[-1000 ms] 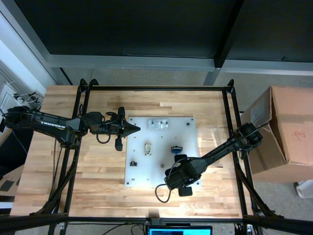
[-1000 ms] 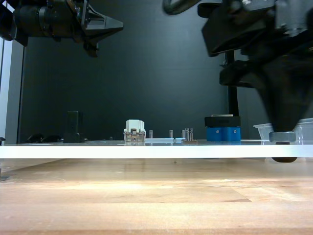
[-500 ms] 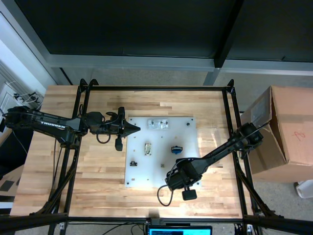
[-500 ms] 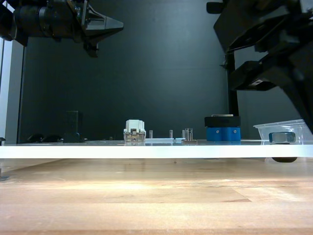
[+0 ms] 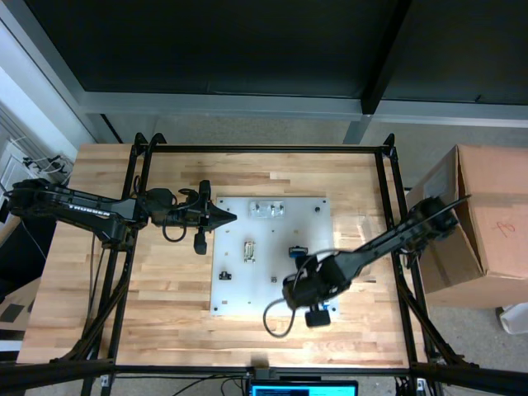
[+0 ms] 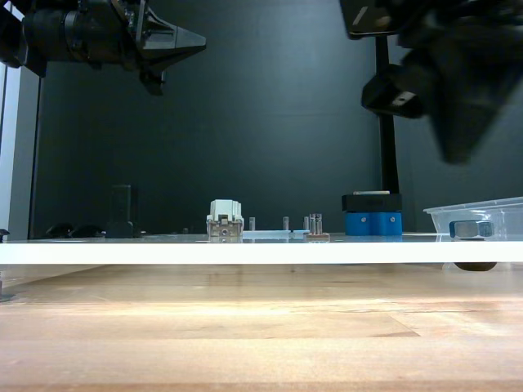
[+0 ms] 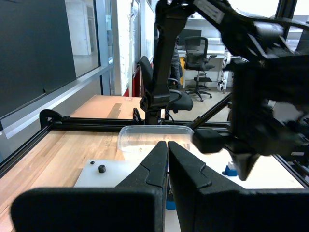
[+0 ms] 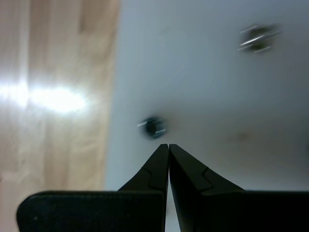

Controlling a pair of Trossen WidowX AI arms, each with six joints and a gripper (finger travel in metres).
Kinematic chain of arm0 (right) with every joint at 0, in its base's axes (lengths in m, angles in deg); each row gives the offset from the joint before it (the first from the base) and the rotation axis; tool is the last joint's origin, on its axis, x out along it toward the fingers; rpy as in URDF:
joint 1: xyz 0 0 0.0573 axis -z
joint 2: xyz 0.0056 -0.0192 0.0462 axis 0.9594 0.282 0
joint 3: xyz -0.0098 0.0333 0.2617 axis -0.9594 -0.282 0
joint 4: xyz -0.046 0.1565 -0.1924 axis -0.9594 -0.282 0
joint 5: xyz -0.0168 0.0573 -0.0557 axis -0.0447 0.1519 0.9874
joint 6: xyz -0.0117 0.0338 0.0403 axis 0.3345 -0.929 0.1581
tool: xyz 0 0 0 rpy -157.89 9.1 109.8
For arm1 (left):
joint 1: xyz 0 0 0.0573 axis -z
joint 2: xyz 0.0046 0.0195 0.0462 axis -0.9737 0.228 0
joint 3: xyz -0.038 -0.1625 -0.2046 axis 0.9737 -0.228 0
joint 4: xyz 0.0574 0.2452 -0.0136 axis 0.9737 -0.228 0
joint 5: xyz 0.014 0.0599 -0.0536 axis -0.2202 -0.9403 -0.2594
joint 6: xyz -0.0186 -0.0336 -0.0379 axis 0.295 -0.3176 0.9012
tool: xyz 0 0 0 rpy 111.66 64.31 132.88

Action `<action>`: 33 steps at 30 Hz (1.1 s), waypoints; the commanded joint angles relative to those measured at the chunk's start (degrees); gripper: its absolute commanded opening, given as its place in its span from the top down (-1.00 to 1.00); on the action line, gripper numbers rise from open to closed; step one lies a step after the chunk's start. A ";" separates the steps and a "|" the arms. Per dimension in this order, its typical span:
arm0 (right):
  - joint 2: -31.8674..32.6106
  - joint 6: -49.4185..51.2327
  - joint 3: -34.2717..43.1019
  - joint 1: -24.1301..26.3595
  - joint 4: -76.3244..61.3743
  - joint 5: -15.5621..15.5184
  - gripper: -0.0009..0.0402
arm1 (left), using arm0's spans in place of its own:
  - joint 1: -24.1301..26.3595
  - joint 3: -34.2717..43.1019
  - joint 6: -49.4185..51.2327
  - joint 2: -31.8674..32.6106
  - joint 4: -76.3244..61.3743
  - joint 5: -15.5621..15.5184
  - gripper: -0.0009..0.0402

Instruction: Pick the M12 nut and place it on its threads and fasten

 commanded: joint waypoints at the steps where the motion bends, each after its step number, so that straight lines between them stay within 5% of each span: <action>1: -5.53 1.25 -4.35 2.40 4.00 1.90 0.96 | 0.00 0.02 0.00 0.02 0.00 0.00 0.96; 5: -13.38 4.42 -9.40 6.05 8.90 7.26 0.96 | 0.00 0.02 0.00 0.02 0.00 0.00 0.96; 15: -32.24 14.23 -18.73 18.93 24.70 7.23 0.96 | -0.02 0.02 0.00 0.02 0.00 0.00 0.96; 18: -36.33 15.67 -20.96 22.38 28.70 5.73 0.96 | 0.00 0.02 0.00 0.02 0.00 0.00 0.96; 22: -40.50 16.37 -25.35 26.34 37.38 -0.83 0.96 | 0.00 0.02 -0.02 0.02 0.00 0.00 0.96; 33: -43.76 16.15 -35.82 26.97 59.58 -0.85 0.96 | 0.00 0.02 -0.02 0.02 0.00 0.00 0.96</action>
